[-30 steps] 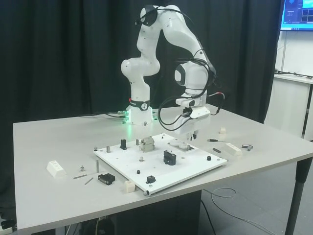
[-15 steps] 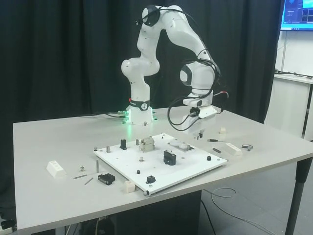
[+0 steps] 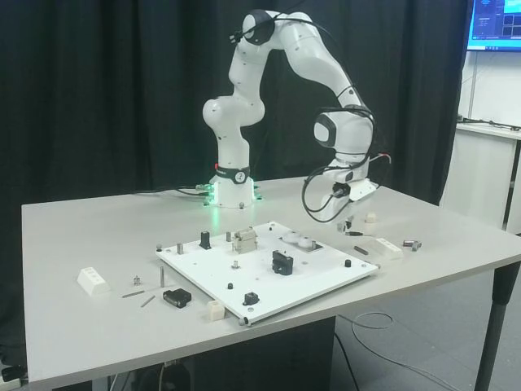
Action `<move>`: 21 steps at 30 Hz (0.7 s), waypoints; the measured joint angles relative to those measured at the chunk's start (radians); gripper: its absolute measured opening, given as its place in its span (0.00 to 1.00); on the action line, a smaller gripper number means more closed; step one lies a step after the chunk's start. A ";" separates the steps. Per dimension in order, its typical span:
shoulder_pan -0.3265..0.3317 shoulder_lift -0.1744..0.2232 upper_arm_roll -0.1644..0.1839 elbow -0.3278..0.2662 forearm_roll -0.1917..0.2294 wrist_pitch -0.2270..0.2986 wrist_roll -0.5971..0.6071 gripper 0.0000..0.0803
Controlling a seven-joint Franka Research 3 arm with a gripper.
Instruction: Place small gear.
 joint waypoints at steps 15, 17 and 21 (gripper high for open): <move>0.063 0.030 0.006 -0.074 0.000 0.135 0.048 0.25; 0.066 0.032 0.006 -0.080 0.000 0.149 0.048 0.25; 0.070 0.037 0.007 -0.089 0.000 0.168 0.064 0.25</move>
